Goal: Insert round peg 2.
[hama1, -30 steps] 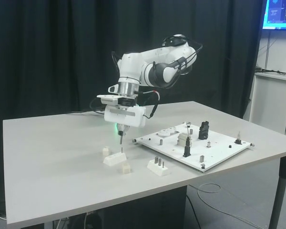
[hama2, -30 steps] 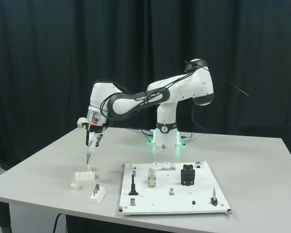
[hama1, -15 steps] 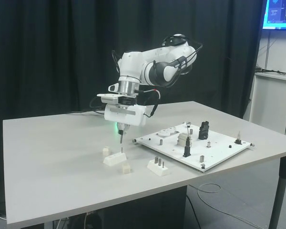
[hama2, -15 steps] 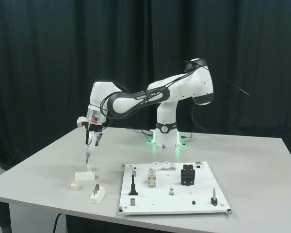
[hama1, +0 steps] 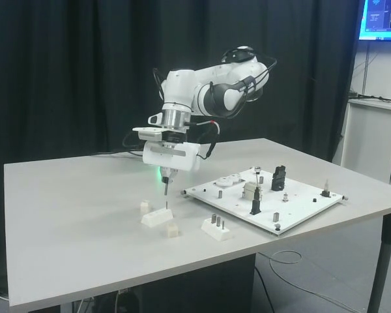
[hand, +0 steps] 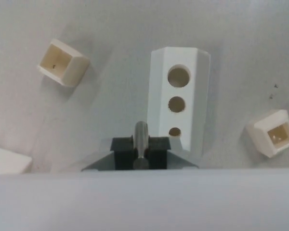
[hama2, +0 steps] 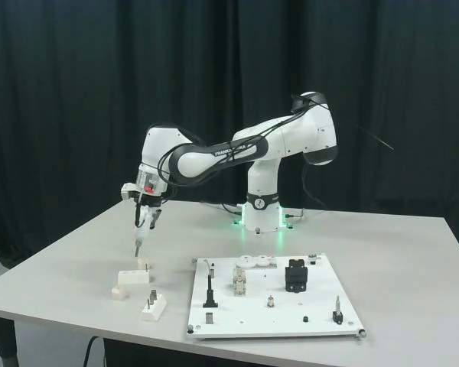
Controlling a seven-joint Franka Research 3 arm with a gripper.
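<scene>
My gripper (hand: 141,155) is shut on a thin grey round peg (hand: 141,134), which hangs upright from the black fingers (hand: 123,153). Below it on the table lies a white holder block (hand: 179,103) with three round holes, all of them bare. In the room views the gripper (hama1: 164,173) (hama2: 141,228) hovers above that block (hama1: 156,217) (hama2: 133,277), and the peg's lower tip (hama1: 165,190) is well clear of the block's top.
Two small white hollow cubes (hand: 62,61) (hand: 273,132) flank the block. A second white holder (hama1: 216,227) (hama2: 153,306) with upright pegs stands nearer the table's front. The white assembly board (hama1: 293,207) (hama2: 275,317) with several fixtures lies beyond it.
The gripper has risen a little with the peg in it, and the gap above the holder block has widened. Nothing else has moved.
</scene>
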